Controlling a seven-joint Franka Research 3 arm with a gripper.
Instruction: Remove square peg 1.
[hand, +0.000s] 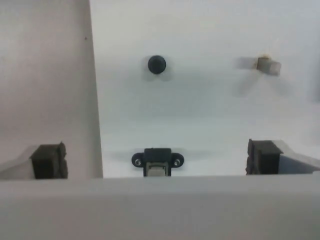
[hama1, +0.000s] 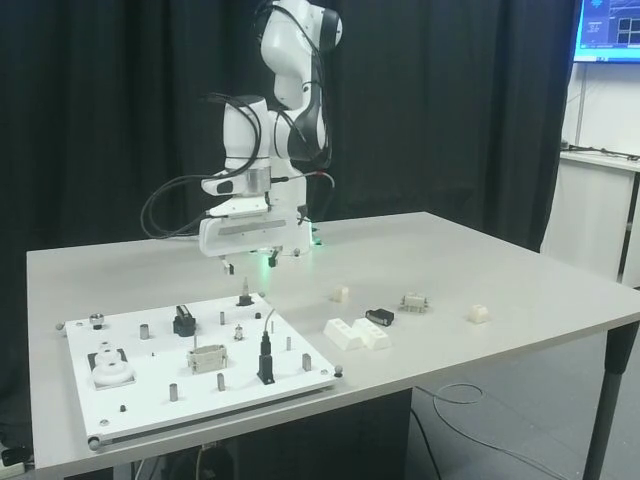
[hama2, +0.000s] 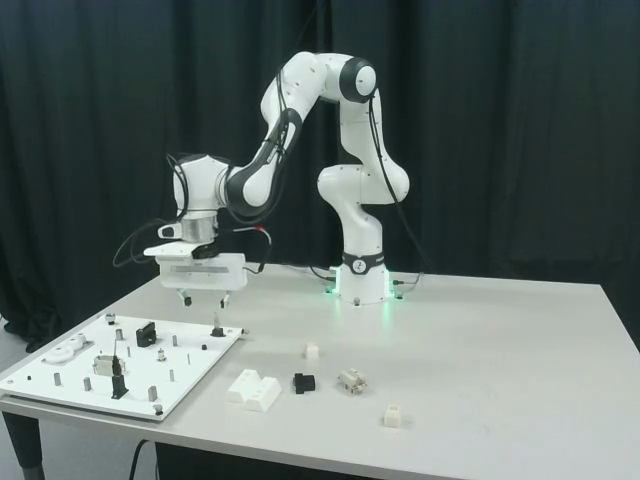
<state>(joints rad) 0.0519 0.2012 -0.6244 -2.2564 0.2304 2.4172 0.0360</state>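
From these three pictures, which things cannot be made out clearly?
- Which post on the white board is square peg 1: too small in both room views.
- The connector in the wrist view: its near part is hidden by the claw's body.
- What lies under the claw: the wrist view shows only a black knob and a small block.

White arm (hama2: 340, 130), black joints, seemingly black cables (hama1: 165, 205)

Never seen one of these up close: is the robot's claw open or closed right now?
Open. In the wrist view the gripper has its two black fingertips far apart, with nothing between them.
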